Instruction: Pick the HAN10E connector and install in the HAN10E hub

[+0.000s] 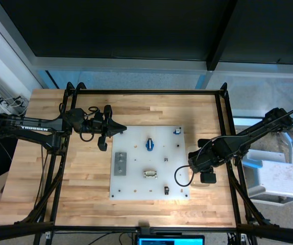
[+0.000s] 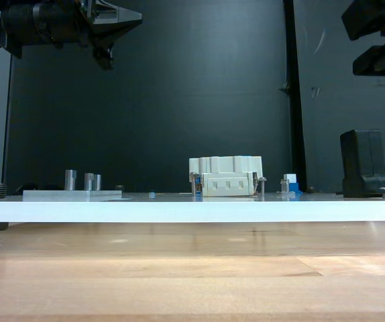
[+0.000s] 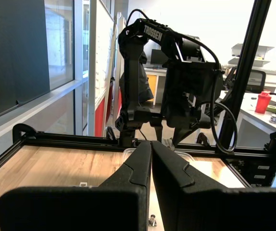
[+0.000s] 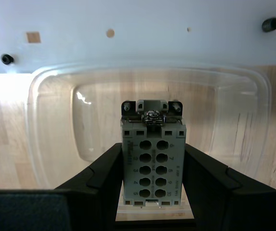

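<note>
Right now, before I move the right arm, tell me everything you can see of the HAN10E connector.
The HAN10E connector is a pale grey-beige plastic-looking block, its face showing two columns of five round numbered holes, with a metal screw clamp at one end. The right gripper clamps its long sides over a clear tray beside the white board. The left gripper, shut, hovers at the board's left edge.

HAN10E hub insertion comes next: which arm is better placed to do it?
Right. The right gripper is shut on the HAN10E connector above the clear tray, beside the white board holding the HAN10E hub. The left gripper is shut, empty, by the board's far-left corner.
</note>
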